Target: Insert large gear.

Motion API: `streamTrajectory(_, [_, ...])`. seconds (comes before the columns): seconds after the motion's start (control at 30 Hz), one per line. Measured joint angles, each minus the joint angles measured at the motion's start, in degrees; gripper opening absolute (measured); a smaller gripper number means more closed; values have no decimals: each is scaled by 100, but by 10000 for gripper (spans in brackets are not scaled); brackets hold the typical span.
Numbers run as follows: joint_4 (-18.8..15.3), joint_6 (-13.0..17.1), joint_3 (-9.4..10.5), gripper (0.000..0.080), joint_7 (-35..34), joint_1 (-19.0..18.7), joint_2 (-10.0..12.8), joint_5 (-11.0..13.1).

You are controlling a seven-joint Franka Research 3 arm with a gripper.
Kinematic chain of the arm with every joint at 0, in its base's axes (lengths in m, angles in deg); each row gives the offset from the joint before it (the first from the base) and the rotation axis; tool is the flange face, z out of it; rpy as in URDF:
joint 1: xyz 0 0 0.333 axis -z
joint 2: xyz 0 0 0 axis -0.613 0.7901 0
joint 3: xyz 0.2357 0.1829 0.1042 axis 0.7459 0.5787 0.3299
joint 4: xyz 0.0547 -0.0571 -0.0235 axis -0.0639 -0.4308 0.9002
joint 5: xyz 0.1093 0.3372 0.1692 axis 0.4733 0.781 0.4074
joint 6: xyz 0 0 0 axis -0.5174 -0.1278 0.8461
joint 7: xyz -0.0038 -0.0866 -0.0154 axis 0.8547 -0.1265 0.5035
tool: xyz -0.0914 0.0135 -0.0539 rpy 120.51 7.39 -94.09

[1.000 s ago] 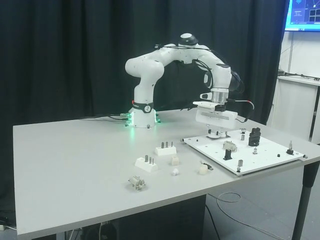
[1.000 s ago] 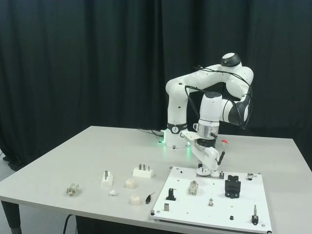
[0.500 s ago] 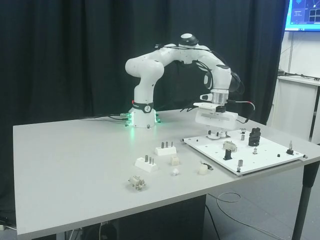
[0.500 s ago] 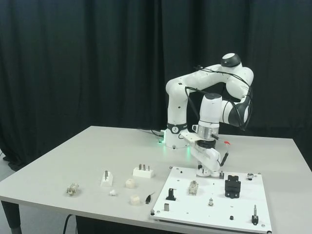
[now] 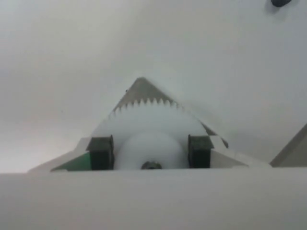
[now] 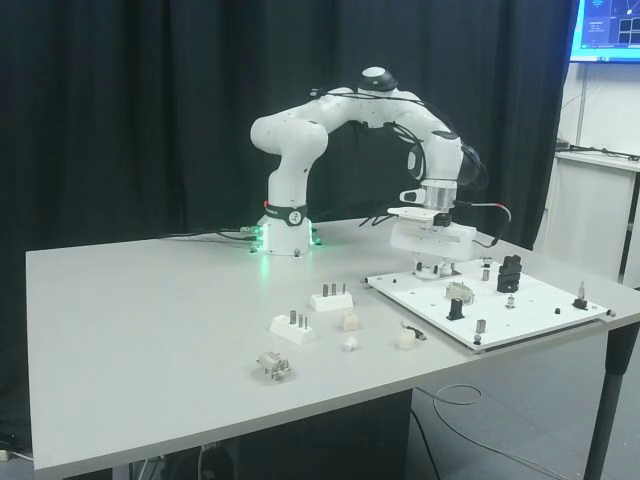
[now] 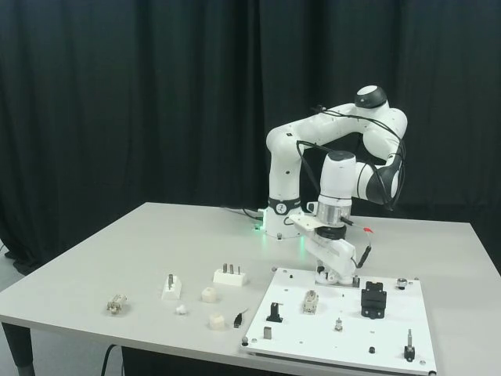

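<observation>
The large gear (image 5: 149,125) was a white toothed wheel with a raised round hub and a small dark bore at its middle. It lay flat, teeth outward, just over the white board (image 6: 530,305) at that board's back edge, near the arm's base. Two black pads (image 5: 101,152) stood against the hub, one on either side, and the room views barely showed the wheel under the gripper (image 7: 337,276).

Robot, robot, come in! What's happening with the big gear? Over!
Gripper jaws shut on large gear. Gear held low over white board, near its back edge. Nothing seen in the way.
</observation>
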Motion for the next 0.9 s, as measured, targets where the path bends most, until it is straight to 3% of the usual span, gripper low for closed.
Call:
streamTrajectory(0.37, [16,-6,-1,333,122,0,0,-27])
streamTrajectory(0.4, [19,-3,-4,593,122,1,0,-29])
streamTrajectory(0.7, [59,1,-146,593,94,2,1,-133])
streamTrajectory(0.73, [64,0,-163,788,80,2,1,-147])
streamTrajectory(0.9, [81,-17,-236,788,23,2,1,-185])
